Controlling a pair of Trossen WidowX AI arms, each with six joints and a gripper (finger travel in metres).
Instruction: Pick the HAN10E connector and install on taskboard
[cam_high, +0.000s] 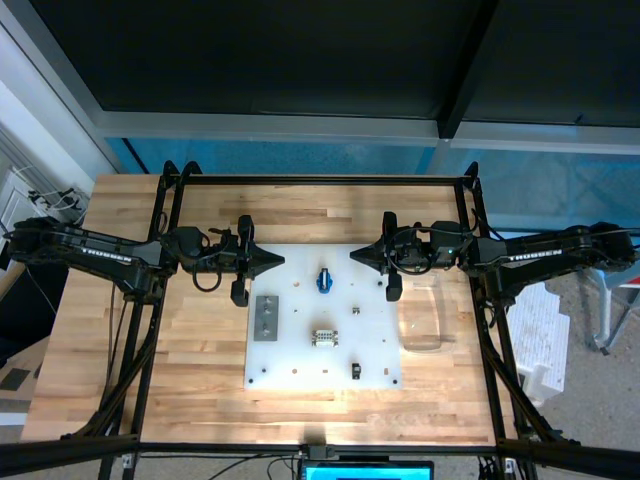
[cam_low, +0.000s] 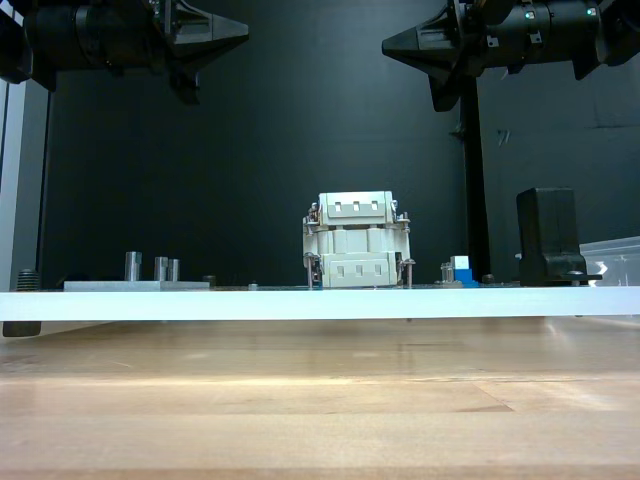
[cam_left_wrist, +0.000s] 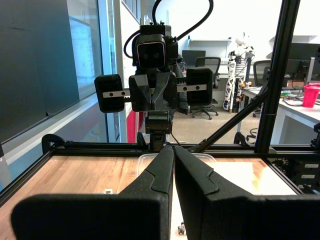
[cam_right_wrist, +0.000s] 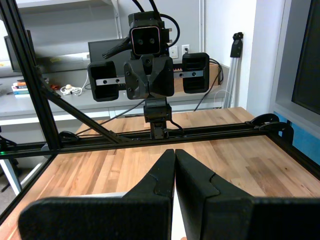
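Connector position decides the coming move. The HAN10E connector stands upright on the taskboard, near the middle of the white plate. It is between the grey block on its left and the small black fitting toward the near right, and it is apart from both. The blue part lies behind it, on the far side.

The left gripper and the right gripper both hang high above the far half of the board with their tips pointing toward each other. In each wrist view the two fingers are pressed together and nothing is between them. From both tips the connector lies downward and toward the near edge.

The connector is almost under the gap between the two tips, so I cannot say with confidence which arm is nearer. Its long axis seems to run left to right across the board, because the low view shows its broad face. That view also shows two tiers, one on the other, so it is perhaps already seated.
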